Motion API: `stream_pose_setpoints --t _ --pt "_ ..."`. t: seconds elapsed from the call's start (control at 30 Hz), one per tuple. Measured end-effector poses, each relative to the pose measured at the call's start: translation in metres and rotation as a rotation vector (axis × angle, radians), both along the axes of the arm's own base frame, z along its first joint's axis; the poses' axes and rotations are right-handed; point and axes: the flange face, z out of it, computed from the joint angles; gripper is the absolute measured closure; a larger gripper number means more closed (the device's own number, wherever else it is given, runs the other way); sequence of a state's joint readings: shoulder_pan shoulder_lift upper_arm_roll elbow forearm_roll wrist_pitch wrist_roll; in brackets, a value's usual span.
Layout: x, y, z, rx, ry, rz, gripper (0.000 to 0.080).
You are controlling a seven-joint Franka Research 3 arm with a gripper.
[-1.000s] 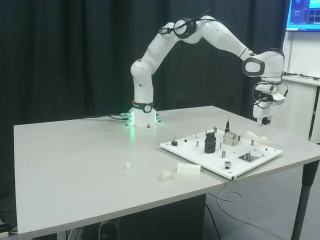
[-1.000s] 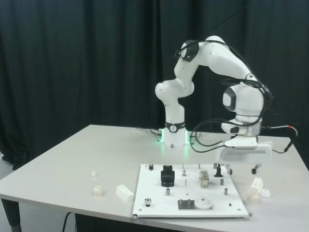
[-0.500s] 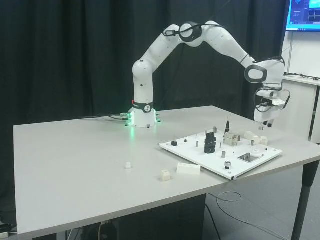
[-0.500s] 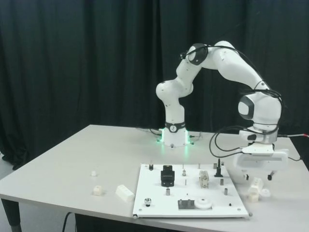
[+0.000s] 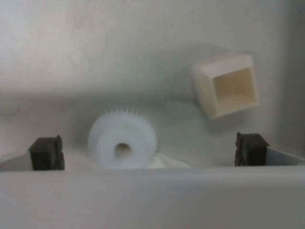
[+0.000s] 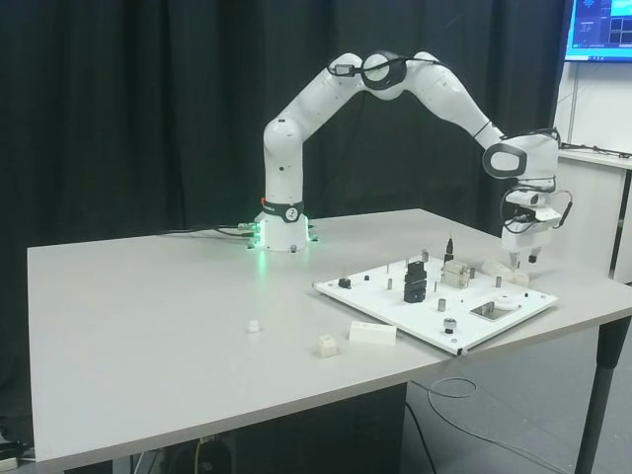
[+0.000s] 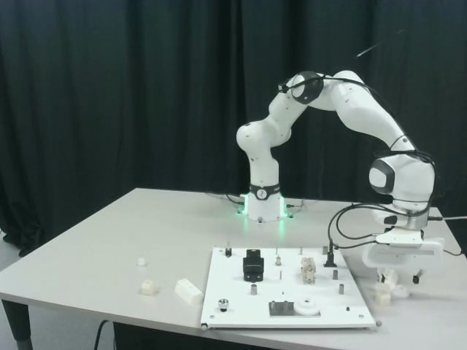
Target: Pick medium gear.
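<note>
A: Going left to right in the second room view, what lies on the table [image 7: 109, 240]?

B: Three loose white pieces: a small cap [image 7: 141, 261], a cube [image 7: 149, 287] and a block [image 7: 189, 291]. Then the white board [image 7: 241, 310] with one black clamp [image 7: 252, 264] and a large gear [image 7: 307, 307] near its front edge. Off the board's far end are a hollow block [image 7: 383, 294] and the medium gear [image 7: 400, 292], with the gripper [image 7: 398, 275] low over them.

A: What does the wrist view add?

B: The room views barely show that gear. The wrist view shows the medium gear [image 5: 122, 144] flat on the table with its teeth and centre hole, between the two black fingertips [image 5: 46, 153] but closer to one of them, and the hollow block [image 5: 227, 84] lying just beside it, open face up.

A: And the fingers?

B: Spread wide, touching nothing.

A: Changed from a second ago?

B: The arm [image 6: 395, 79] has reached further out and the gripper [image 6: 518, 265] has dropped from well above the board's end to just over the gear. Nothing else moved.
</note>
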State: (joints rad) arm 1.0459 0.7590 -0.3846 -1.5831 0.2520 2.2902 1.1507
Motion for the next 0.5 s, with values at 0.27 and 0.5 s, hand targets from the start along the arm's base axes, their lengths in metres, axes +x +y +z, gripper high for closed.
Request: stream_pose_setpoints --t 0.27,0.5 --pt "-0.005 0.006 -0.014 0.007 -0.003 -0.005 0.0003" --pt "-0.009 0.009 -0.022 0.014 0.001 -0.015 0.0003"
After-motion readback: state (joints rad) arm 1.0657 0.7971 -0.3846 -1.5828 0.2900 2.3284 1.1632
